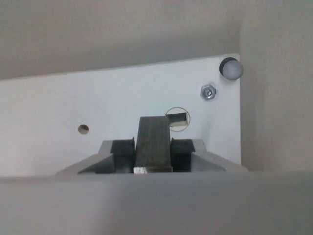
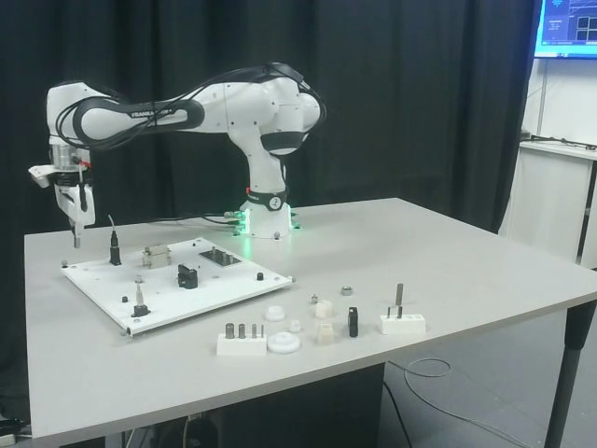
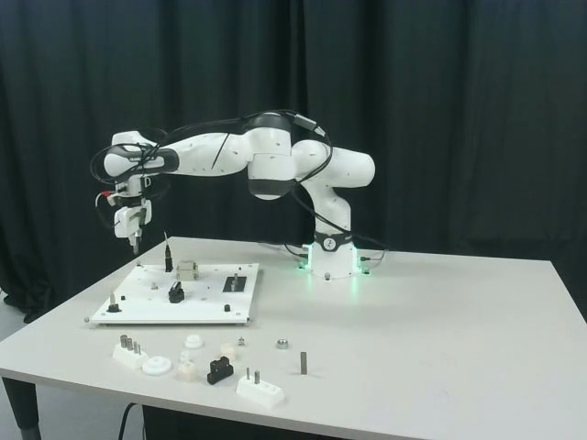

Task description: Insert square peg 4.

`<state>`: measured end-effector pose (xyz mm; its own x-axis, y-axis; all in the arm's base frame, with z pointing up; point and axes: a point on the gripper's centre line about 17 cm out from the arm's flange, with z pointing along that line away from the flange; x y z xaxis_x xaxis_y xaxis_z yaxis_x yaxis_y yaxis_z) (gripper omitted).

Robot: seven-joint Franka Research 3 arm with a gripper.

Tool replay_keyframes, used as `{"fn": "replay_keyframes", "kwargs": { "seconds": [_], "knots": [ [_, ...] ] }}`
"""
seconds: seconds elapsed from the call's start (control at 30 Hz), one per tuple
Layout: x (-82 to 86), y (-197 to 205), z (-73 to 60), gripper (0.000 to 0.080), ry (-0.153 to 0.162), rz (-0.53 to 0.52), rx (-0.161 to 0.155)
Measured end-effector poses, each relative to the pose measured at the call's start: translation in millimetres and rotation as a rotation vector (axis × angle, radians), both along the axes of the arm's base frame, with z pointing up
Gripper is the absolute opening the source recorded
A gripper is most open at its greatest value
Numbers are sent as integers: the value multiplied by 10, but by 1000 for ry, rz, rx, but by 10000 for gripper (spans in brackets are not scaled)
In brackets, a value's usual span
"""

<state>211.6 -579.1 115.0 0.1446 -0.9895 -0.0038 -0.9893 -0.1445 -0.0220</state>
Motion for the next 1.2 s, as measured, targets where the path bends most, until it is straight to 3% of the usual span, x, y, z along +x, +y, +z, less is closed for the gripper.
{"fn": "replay_keyframes", "kwargs": {
  "seconds": [0.6,1.2],
  "knots": [
    [-81,75,-275,154,-1,18,66],
    [-139,92,-469,154,23,43,100]
  ]
}}
